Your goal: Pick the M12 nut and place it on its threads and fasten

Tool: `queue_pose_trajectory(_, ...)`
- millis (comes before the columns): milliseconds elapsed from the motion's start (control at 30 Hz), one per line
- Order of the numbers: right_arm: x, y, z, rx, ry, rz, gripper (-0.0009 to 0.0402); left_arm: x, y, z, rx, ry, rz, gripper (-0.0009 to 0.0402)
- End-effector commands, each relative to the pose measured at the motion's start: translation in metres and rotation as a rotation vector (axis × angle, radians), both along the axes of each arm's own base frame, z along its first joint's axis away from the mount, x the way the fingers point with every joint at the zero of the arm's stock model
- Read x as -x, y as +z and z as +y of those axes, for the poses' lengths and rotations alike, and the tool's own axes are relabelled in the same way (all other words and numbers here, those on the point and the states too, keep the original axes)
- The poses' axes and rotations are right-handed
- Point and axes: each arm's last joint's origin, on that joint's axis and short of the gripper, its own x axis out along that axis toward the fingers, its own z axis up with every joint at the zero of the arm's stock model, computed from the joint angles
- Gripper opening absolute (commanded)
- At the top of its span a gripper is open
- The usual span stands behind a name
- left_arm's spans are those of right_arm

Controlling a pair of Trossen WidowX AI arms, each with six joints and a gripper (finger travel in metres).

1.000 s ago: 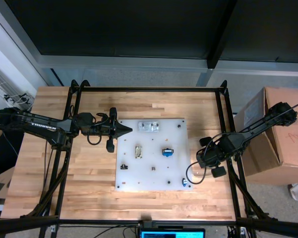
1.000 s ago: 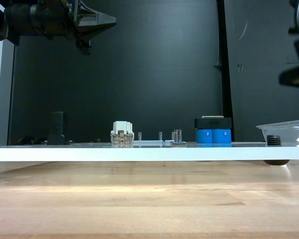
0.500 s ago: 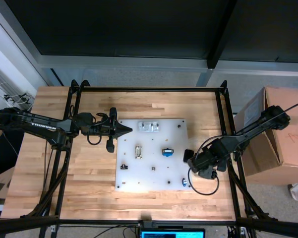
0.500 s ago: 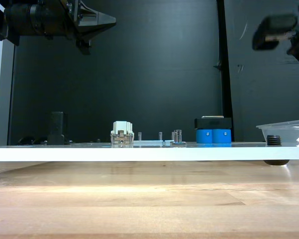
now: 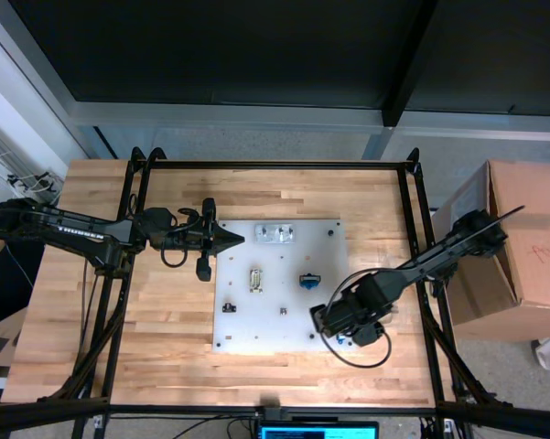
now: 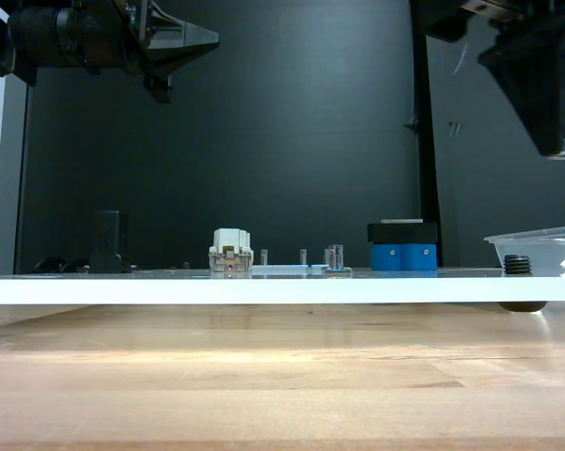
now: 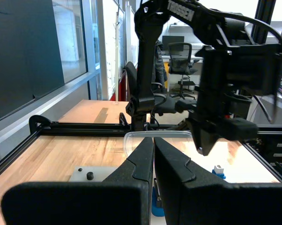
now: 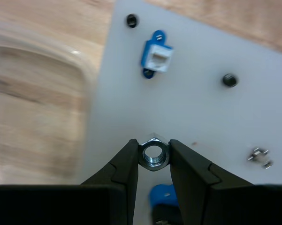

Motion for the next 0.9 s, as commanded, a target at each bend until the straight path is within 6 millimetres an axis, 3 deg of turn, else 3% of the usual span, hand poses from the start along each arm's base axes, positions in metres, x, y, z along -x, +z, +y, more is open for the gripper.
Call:
queue_pose_trajectory(33,-0.011,-0.005,0.006,0.005,0.024,0.012,0.0007,0.0,0.0,0.0,0.0,0.0,0.0,0.0)
queue_pose_trajectory(500,-0.041,-0.033,0.022,-0.083,0.023,0.026,0.0007,0.0,0.0,0.0,0.0,0.0,-0.001,0.0)
queue_pose_trajectory(700,-0.064,-0.032,0.023,-0.121,0.005,0.015,0.0007,0.0,0.0,0.0,0.0,0.0,0.0,0.0)
queue_pose_trajectory(900,-0.071,-0.036,0.025,-0.105,0.041,0.031,0.0007,0.0,0.0,0.0,0.0,0.0,0.001,0.0)
